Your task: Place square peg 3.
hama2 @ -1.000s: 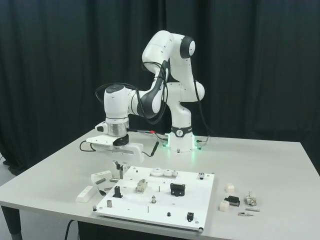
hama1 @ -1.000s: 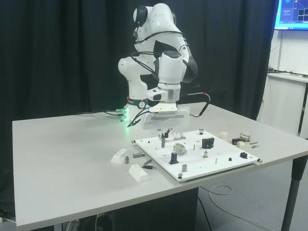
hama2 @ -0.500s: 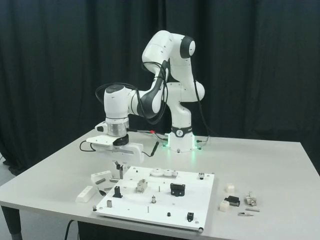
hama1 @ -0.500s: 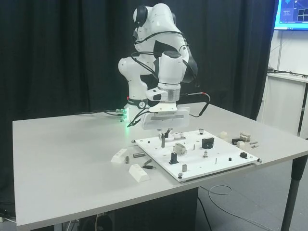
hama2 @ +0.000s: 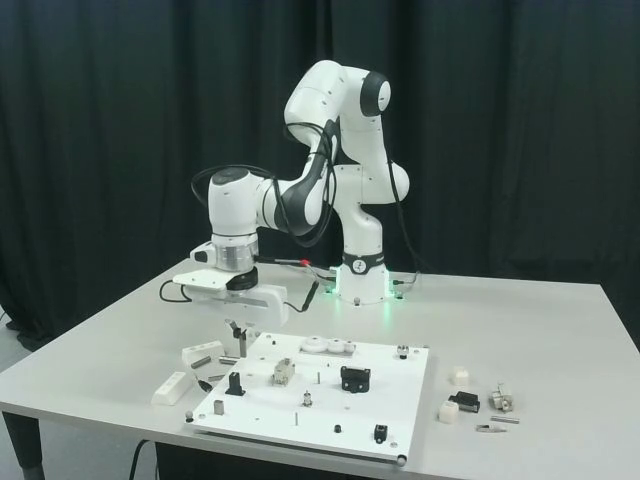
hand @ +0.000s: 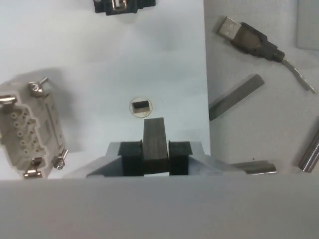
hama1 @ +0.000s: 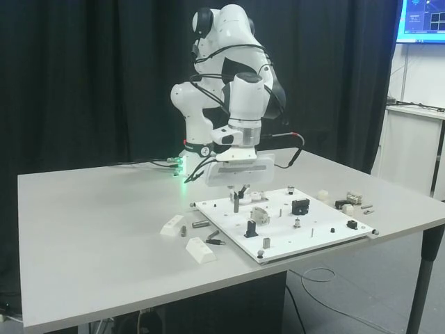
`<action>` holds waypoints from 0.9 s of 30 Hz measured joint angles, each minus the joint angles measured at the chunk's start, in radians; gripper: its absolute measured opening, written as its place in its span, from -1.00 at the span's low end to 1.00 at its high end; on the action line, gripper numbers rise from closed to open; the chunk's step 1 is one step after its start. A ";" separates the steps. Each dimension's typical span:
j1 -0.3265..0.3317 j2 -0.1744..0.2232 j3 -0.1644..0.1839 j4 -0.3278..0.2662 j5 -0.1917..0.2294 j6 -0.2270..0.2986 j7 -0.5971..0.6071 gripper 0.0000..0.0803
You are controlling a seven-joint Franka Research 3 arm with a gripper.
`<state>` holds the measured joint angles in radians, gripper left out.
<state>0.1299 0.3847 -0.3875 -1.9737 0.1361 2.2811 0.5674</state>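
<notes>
In the wrist view my gripper is shut on a grey square peg, held upright between two black fingers. Just past the peg's tip is a small square hole in the white board. The peg hangs above the board, beside that hole and near the board's edge. The first room view shows the gripper with the peg over the board's near-left part. From the second room view, the gripper stands at the board's far-left corner.
On the board sit a multi-pin connector and a black part. Off the board's edge lie a USB plug, a grey bar and round pins. Two white blocks lie left of the board, small parts right.
The gripper, still holding the peg, has risen very slightly; nothing else on the table has moved.
</notes>
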 joint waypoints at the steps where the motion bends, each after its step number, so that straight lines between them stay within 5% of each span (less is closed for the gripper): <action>1: 0.000 -0.001 0.000 0.000 0.000 -0.001 0.001 -0.74; 20: 0.004 -0.003 -0.002 0.007 -0.003 -0.009 0.008 -0.74; 27: 0.003 -0.003 -0.017 0.012 -0.053 -0.009 0.014 -0.74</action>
<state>0.1327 0.3820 -0.4047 -1.9618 0.0832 2.2723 0.5812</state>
